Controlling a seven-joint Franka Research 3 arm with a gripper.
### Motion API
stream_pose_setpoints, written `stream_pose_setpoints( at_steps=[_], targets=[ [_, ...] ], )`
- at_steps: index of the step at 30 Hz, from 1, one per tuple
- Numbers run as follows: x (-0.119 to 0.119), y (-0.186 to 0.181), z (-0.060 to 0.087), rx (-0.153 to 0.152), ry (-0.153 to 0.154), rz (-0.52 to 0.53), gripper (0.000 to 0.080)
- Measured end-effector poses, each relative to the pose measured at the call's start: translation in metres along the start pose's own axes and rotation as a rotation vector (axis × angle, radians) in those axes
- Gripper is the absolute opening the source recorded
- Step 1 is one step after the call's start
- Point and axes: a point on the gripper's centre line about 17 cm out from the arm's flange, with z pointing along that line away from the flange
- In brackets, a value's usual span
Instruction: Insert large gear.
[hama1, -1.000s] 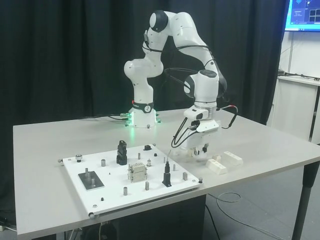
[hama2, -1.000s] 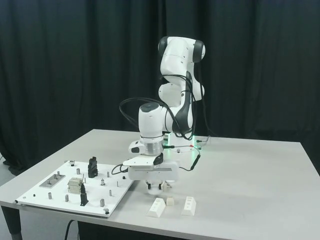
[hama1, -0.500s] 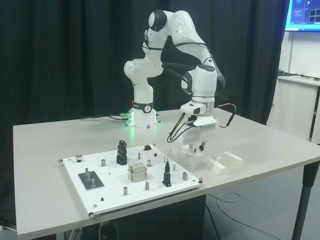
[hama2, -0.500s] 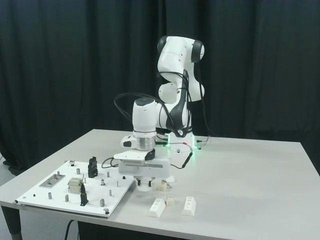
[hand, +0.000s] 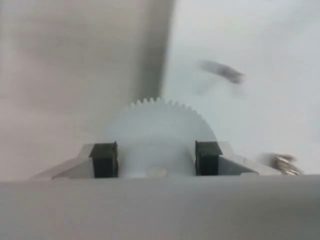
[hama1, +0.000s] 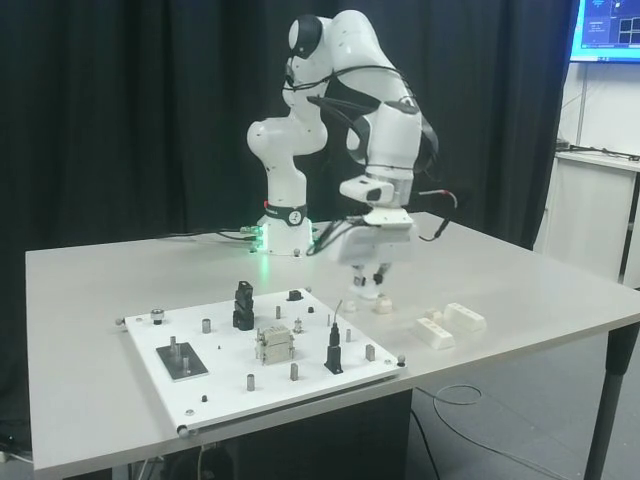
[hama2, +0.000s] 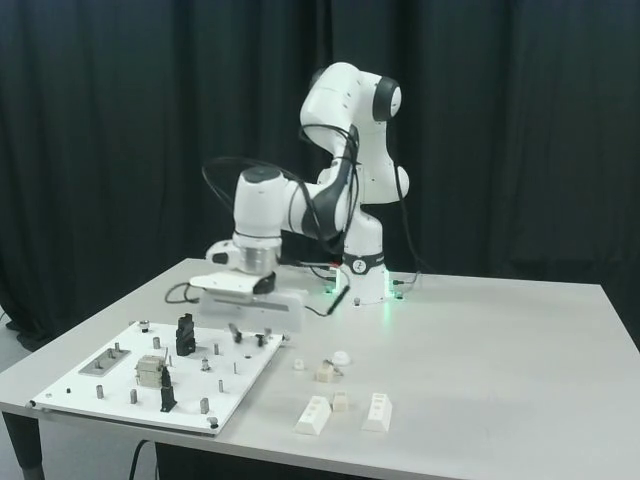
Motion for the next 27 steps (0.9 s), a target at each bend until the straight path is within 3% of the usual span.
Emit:
stream_pose_setpoints(
  at_steps=[6, 14, 27],
  targets=[
    [-0.006, 0.038, -0.020, -0.020, -0.012, 0.022, 0.0333],
    [-0.012, 0.085, -0.040, -0.024, -0.009, 0.047, 0.0333],
    [-0.031, 0.152, -0.051, -0.028, 0.000, 0.062, 0.0333]
  ],
)
